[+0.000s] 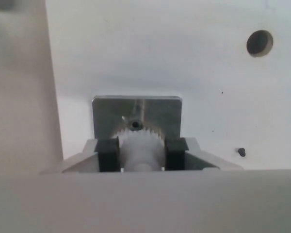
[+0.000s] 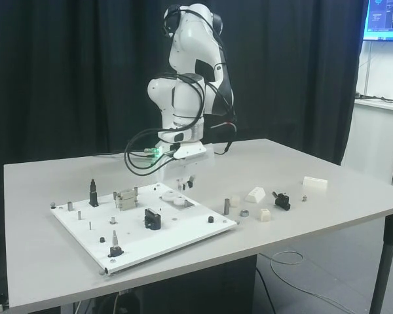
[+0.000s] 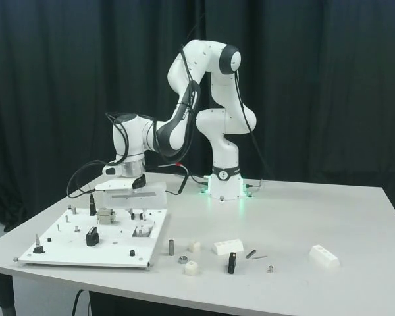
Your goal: Place small gear.
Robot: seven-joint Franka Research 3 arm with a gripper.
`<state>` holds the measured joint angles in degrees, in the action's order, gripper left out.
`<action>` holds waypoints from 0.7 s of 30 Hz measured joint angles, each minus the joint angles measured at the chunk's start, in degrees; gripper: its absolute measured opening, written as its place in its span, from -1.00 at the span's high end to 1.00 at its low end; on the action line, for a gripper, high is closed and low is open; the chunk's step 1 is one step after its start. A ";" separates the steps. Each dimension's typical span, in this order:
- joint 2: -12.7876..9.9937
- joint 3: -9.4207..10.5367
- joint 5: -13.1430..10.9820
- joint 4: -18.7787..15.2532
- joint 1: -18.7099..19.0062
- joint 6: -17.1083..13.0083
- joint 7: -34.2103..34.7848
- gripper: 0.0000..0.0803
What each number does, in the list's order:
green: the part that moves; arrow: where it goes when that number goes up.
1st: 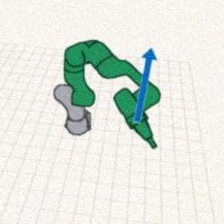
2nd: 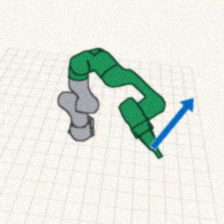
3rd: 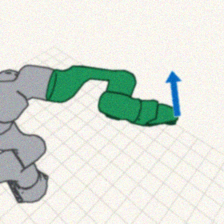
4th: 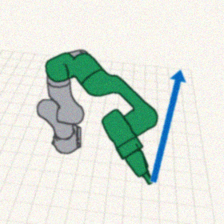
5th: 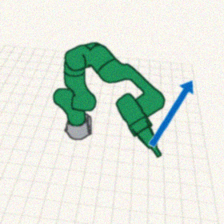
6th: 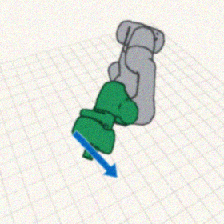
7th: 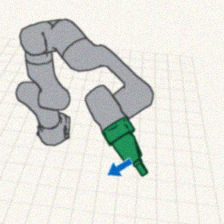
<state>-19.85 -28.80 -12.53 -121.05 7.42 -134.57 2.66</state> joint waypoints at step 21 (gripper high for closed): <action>2.11 1.60 -3.35 0.51 4.25 0.30 1.35 0.52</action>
<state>-17.74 -27.19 -15.88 -120.54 11.67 -134.26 4.01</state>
